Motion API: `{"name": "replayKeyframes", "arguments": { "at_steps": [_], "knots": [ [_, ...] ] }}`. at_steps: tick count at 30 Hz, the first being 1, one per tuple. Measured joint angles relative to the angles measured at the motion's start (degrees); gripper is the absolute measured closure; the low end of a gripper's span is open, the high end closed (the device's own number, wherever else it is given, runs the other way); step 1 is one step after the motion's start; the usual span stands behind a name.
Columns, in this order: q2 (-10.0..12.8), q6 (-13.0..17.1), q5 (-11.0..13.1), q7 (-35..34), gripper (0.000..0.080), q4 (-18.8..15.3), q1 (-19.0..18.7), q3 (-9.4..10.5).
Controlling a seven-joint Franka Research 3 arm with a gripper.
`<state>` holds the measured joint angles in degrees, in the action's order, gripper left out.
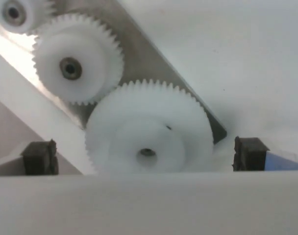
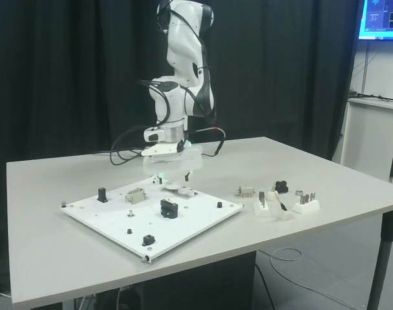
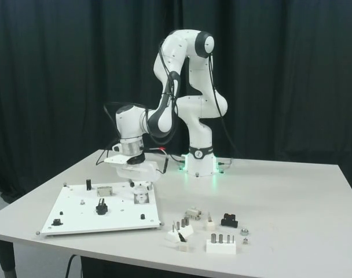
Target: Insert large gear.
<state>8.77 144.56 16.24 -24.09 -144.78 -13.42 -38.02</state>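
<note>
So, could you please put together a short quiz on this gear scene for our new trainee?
1. True or false: the jaws are clamped on the large gear.
2. How many white gears show in the wrist view? A) one B) three C) five
3. Fill in: the large gear's teeth meet those of the ____ gear.
Key: 1 false, the jaws stand open, one on either side of it, both clear of it; 2 B; 3 medium gear.

Large gear (image 1: 149, 129) on plate (image 1: 144, 58), meshed beside medium gear (image 1: 78, 58).
</note>
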Motion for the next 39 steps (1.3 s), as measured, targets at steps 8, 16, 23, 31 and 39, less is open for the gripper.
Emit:
{"name": "replayKeyframes", "arguments": {
  "at_steps": [8,16,23,31,39],
  "knots": [
    [0.8,1.0,0.0,-0.1,0.0003,0.0,-0.5,0.00],
    [1.7,1.6,0.0,-0.7,0.0003,0.0,-0.5,-0.15],
    [2.3,1.7,0.0,-1.2,0.0003,0.0,-0.5,-0.22],
    [2.3,1.6,0.0,-1.1,0.0207,0.0,-1.0,-0.01],
    [2.3,1.6,0.0,0.0,0.0206,0.0,-1.1,-0.02]
  ]
}}
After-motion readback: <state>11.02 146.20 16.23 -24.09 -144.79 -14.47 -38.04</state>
